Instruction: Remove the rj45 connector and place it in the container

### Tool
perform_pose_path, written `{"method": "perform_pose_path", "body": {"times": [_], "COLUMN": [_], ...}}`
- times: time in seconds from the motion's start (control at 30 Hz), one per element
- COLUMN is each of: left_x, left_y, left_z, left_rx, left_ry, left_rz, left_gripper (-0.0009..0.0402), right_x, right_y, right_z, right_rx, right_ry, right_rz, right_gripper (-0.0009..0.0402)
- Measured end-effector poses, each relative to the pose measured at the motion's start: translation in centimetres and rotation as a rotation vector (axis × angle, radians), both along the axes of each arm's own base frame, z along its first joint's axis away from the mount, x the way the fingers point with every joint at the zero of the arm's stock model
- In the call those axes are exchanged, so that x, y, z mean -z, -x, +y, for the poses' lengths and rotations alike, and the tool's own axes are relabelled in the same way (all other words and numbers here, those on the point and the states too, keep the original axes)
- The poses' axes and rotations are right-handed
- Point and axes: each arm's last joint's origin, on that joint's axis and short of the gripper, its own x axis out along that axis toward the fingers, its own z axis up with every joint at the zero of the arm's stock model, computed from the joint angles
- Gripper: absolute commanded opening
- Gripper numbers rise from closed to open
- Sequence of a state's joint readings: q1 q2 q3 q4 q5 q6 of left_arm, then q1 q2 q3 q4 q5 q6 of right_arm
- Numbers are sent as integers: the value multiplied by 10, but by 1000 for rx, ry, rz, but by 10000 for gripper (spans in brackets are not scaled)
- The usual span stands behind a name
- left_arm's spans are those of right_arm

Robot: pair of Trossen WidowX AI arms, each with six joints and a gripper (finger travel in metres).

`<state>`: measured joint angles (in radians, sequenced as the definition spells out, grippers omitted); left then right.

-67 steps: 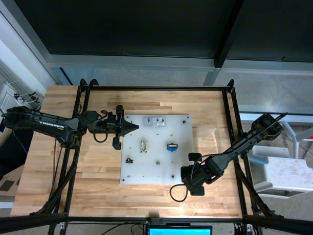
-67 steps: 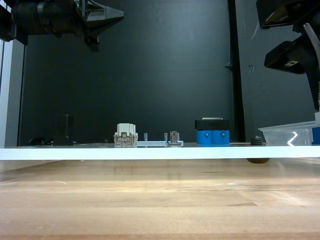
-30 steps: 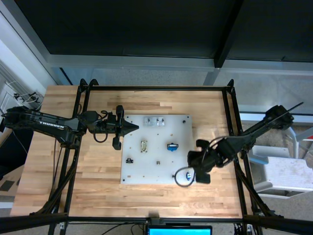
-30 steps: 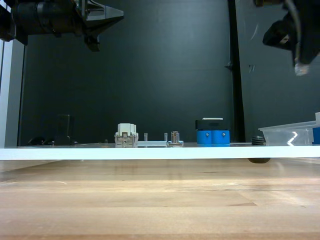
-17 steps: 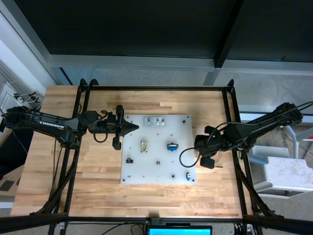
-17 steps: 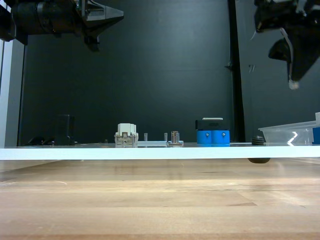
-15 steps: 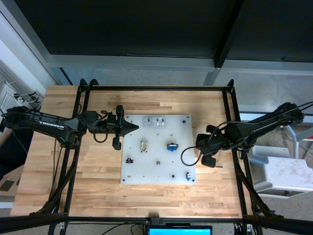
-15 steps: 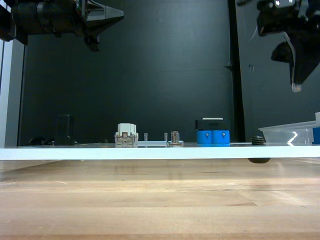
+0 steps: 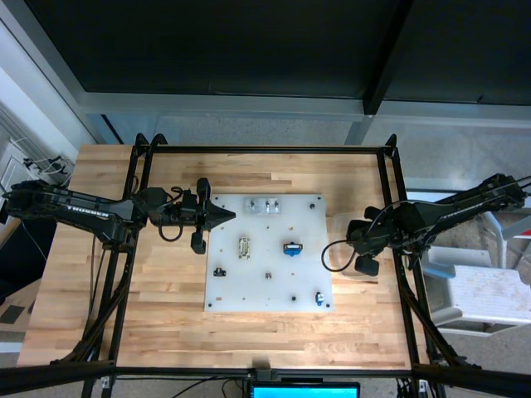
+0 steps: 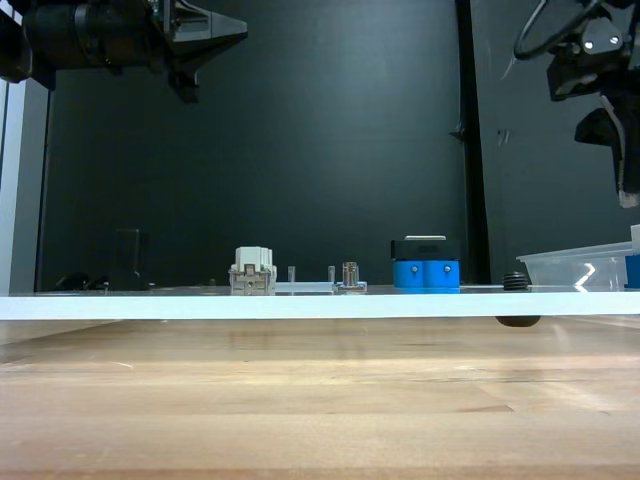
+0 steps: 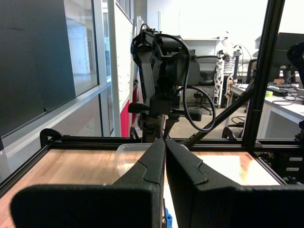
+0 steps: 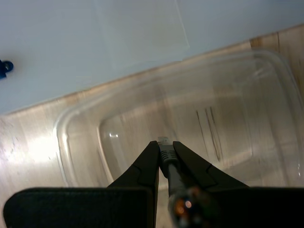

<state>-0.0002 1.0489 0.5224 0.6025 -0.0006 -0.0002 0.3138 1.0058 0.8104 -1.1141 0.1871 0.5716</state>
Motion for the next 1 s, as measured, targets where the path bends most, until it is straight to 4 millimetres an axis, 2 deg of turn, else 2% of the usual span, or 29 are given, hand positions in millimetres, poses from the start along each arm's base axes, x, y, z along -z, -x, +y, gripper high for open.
{"method": "perform_pose_path", "body": {"times": [0.43, 1.0], "left_x": [0, 0], "left_y": [0, 0], "left_z": [0, 0], "left_rx": [0, 0], "left_ry": [0, 0], "left_rz": [0, 0], "left_gripper": [1, 1], "right_x": [7, 7], "right_y": [5, 7], "right_z": [-1, -2], "right_rx": [-3, 12], "right_ry": [5, 8], "right_rz": [31, 50], "right_gripper": [6, 109]}}
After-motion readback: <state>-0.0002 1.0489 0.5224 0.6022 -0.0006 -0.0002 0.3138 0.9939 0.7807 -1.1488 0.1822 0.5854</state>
